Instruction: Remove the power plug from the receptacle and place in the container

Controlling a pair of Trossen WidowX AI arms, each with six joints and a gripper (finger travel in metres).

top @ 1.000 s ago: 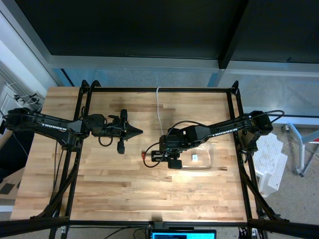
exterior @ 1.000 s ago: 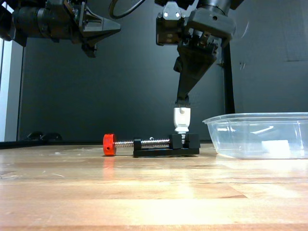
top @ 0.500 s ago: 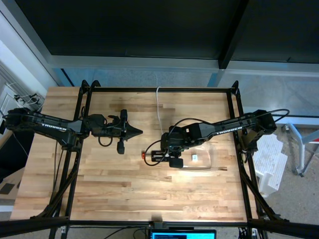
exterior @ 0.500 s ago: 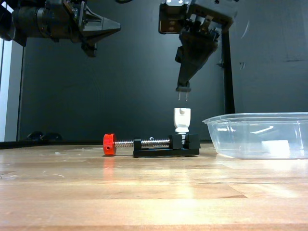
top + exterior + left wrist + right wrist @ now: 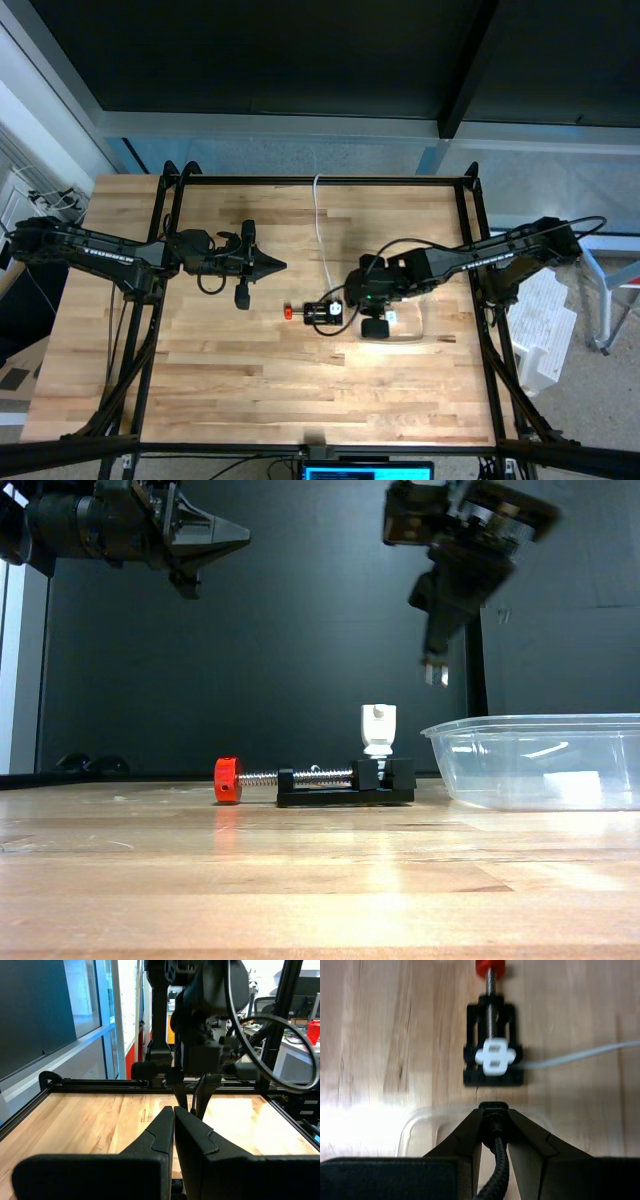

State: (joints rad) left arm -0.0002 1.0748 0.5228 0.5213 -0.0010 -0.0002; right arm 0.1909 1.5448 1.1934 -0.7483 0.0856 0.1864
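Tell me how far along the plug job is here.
Done: the power plug is out of the receptacle. In hand: the right gripper holds it aloft near the edge of the container. Remaining: release it inside. The left gripper hangs parked, shut, at the left.

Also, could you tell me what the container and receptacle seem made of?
The container looks like clear glossy plastic: see-through walls with highlights. The receptacle seems moulded white plastic: even, smooth surface. The right gripper holds the power plug above the container's rim; the left gripper hangs far left.
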